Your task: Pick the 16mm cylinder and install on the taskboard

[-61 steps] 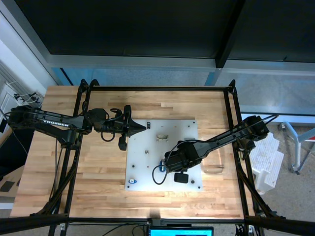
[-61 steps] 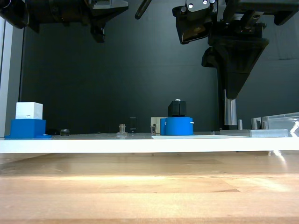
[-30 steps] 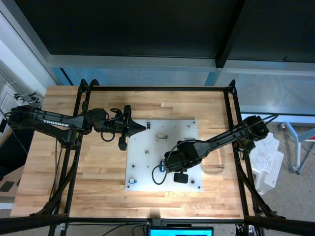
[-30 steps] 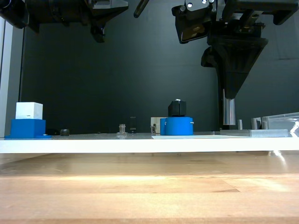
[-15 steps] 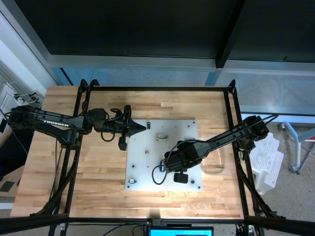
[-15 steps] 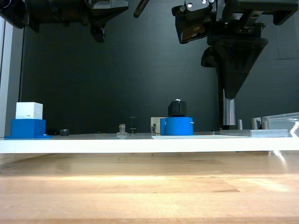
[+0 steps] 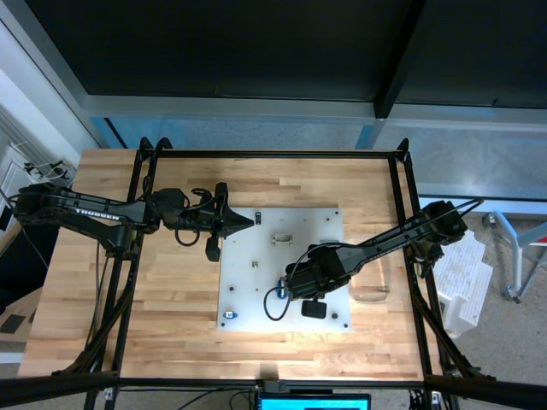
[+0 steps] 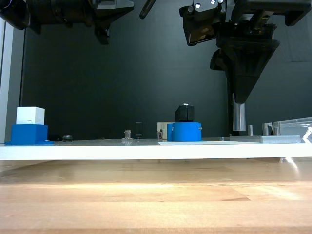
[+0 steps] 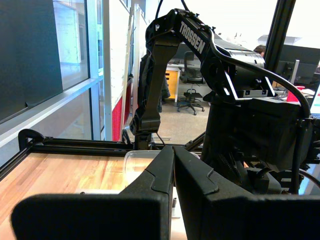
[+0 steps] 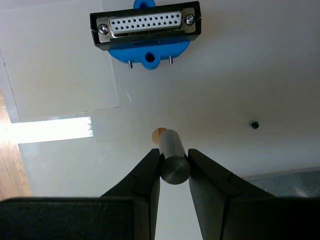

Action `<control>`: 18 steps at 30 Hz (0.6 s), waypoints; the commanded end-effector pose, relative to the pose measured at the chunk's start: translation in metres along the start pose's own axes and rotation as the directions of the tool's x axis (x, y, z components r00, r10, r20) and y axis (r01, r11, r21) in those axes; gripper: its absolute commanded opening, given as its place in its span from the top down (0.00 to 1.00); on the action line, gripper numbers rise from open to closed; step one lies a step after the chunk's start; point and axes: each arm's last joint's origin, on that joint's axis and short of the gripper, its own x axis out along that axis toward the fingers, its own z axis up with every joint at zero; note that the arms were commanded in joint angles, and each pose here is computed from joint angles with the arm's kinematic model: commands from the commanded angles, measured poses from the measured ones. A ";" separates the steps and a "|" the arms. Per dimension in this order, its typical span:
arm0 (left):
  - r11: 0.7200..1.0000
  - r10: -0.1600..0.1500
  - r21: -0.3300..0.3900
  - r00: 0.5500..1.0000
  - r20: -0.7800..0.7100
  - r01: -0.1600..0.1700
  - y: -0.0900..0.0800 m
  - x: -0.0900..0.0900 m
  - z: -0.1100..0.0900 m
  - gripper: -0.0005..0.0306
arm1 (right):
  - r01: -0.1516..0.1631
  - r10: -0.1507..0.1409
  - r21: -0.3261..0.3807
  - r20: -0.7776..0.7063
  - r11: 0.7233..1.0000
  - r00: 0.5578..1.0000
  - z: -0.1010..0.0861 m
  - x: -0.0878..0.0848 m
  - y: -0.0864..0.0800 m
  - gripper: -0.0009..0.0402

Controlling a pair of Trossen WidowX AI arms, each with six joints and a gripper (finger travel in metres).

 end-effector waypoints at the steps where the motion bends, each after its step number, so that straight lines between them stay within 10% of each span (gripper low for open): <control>1: 1.000 0.000 0.000 1.000 0.000 0.000 0.000 0.000 0.000 0.98 | -0.004 0.004 -0.002 -0.003 1.000 1.000 0.000 0.000 0.000 0.96; 18: 1.000 0.000 0.000 1.000 0.000 0.000 0.000 0.000 0.000 0.98 | -0.008 0.008 -0.005 0.001 1.000 1.000 -0.002 0.003 0.002 0.96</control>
